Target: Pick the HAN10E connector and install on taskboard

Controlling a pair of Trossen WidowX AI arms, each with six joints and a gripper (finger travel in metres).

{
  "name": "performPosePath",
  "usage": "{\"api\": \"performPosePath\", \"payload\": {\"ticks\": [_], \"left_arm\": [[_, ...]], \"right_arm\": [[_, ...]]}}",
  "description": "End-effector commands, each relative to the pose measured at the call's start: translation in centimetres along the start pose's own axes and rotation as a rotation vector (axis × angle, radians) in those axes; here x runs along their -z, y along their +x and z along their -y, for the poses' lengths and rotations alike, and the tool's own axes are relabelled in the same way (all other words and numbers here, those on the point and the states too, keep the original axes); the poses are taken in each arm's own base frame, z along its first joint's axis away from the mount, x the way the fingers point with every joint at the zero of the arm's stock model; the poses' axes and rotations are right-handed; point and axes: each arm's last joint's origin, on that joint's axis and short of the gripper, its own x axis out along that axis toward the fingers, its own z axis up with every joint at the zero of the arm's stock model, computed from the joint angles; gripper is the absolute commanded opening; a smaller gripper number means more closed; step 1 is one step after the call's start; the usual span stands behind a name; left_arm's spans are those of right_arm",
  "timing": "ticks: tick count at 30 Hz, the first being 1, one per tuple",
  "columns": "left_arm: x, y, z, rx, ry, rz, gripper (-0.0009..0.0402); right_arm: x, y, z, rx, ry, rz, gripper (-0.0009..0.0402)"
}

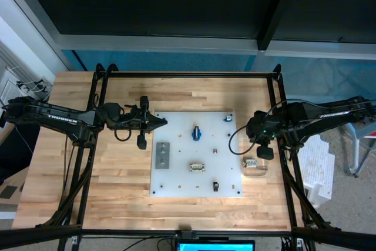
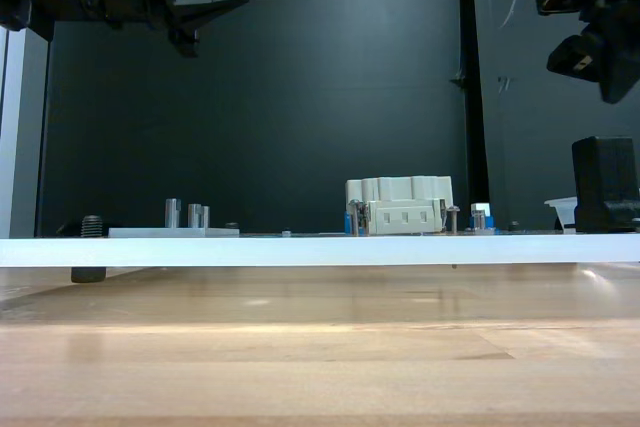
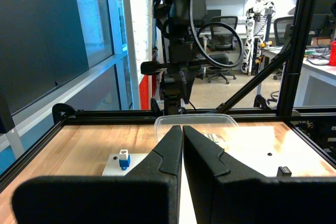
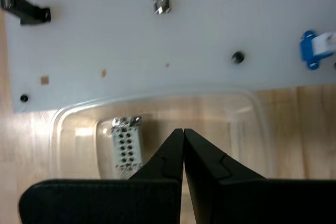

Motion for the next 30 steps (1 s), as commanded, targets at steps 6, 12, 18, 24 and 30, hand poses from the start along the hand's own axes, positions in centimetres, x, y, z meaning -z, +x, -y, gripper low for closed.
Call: {"api": "performPosePath", "payload": {"ticks": [6, 12, 18, 24, 30], "left_arm": [[0.0, 0.0, 0.0, 0.000, 0.000, 0.000, 0.0001], [0.0, 0.0, 0.0, 0.000, 0.000, 0.000, 0.0001], [0.0, 0.0, 0.0, 0.000, 0.000, 0.000, 0.0001], [0.0, 0.0, 0.0, 0.000, 0.000, 0.000, 0.0001], [0.0, 0.0, 0.0, 0.000, 0.000, 0.000, 0.0001]], "right_arm": [[0.2, 1.4, -2.6, -0.022, -0.074, -0.098, 0.0000], [0.5, 2.0, -4.0, -0.017, -0.108, -0.134, 0.0000], [0.6, 3.0, -5.0, 0.004, -0.137, -0.184, 0.0033], [0.4, 3.8, -5.4, 0.025, -0.127, -0.208, 0.0120], [0.6, 4.3, -5.6, 0.070, -0.135, -0.208, 0.0213]]}}
